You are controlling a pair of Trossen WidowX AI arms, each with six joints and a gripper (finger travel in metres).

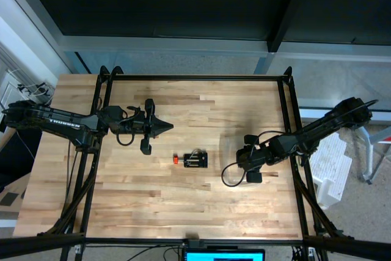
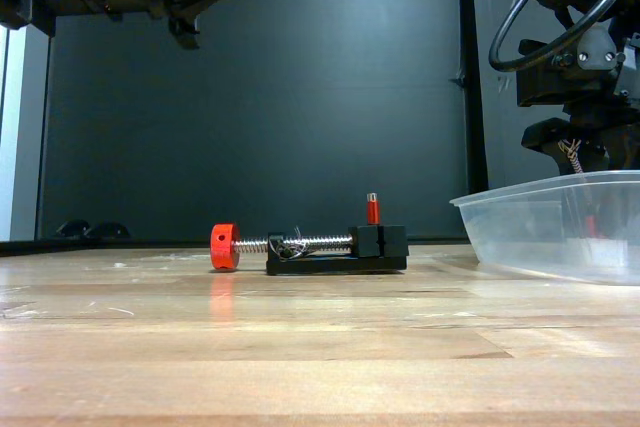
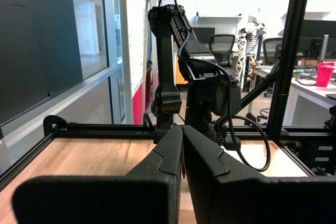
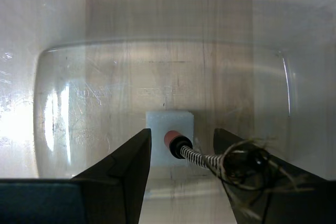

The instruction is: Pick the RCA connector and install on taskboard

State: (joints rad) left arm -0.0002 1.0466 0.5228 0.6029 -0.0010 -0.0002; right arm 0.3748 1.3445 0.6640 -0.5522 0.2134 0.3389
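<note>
Jaws pressed together on nothing, the left gripper (image 1: 164, 127) is hovering at ten o'clock from the taskboard (image 1: 196, 159), which is sitting on the bench (image 1: 153, 203). At its three o'clock the right gripper (image 4: 182, 132) is hanging over the clear tray (image 2: 520, 232), jaws parted either side of the RCA connector (image 4: 176, 142) without gripping it, so picking and installing both seem to be lying ahead.

My black left gripper (image 3: 182, 129) hangs over the blond-wood surface (image 1: 183, 212). My black right gripper (image 4: 182, 132) sits above the clear tray (image 2: 520, 227). The taskboard (image 2: 375, 242) is black, its knob (image 2: 224, 246) red.
</note>
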